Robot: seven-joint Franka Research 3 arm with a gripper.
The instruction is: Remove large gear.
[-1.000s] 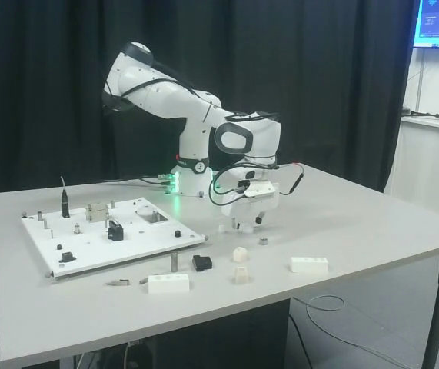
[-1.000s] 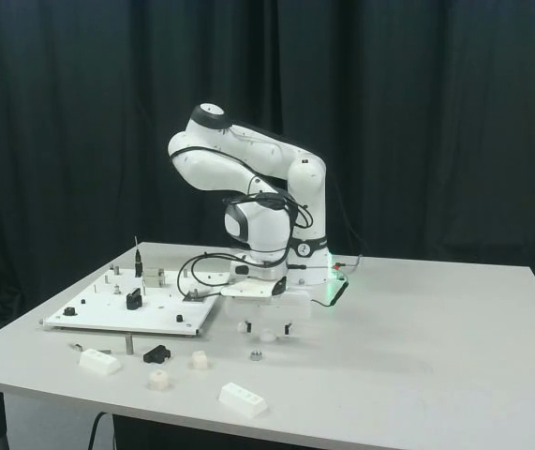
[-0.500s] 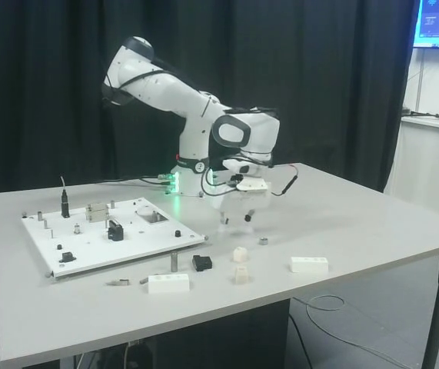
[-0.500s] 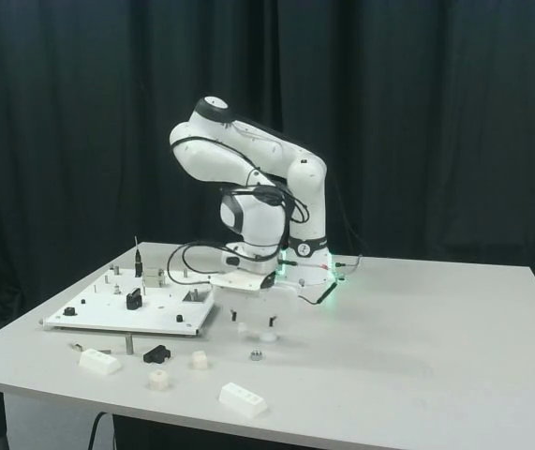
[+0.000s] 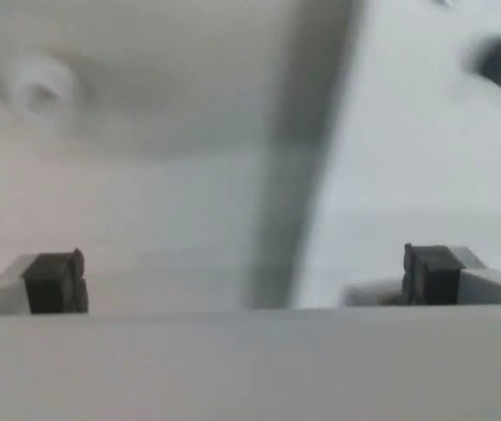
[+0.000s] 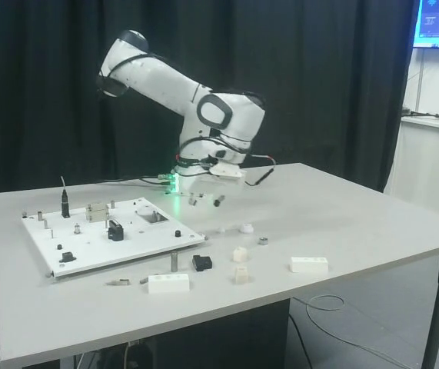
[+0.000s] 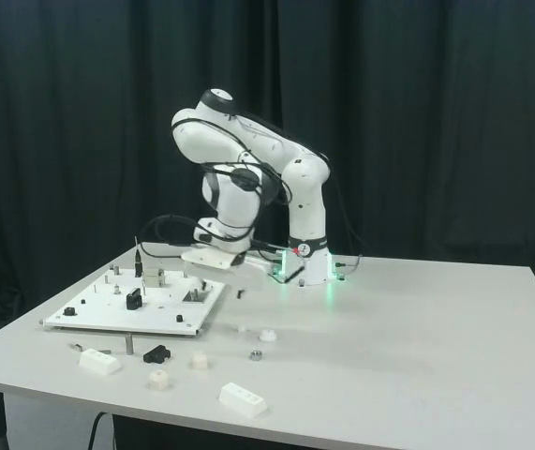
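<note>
Seen from the first room view, with the clock laid round the large gear (image 6: 245,227): nearest the front edge of the grey table (image 6: 373,223) lie two long white blocks, one (image 6: 168,284) at 8 o'clock and one (image 6: 309,264) at 4 o'clock. Two small round pieces (image 6: 240,275) sit at 6 o'clock, one behind the other. One black piece (image 6: 201,263) is at 8 o'clock, next to one thin metal peg (image 6: 173,261) that stands up. One little grey nut (image 6: 264,241) is just beside the gear at 4 o'clock. The gear is white and lies flat on the table, touching no other thing. My gripper (image 6: 205,201) hangs in the air at 10 o'clock, spread wide and holding nothing. One white board (image 6: 138,233) lies at 9 o'clock
</note>
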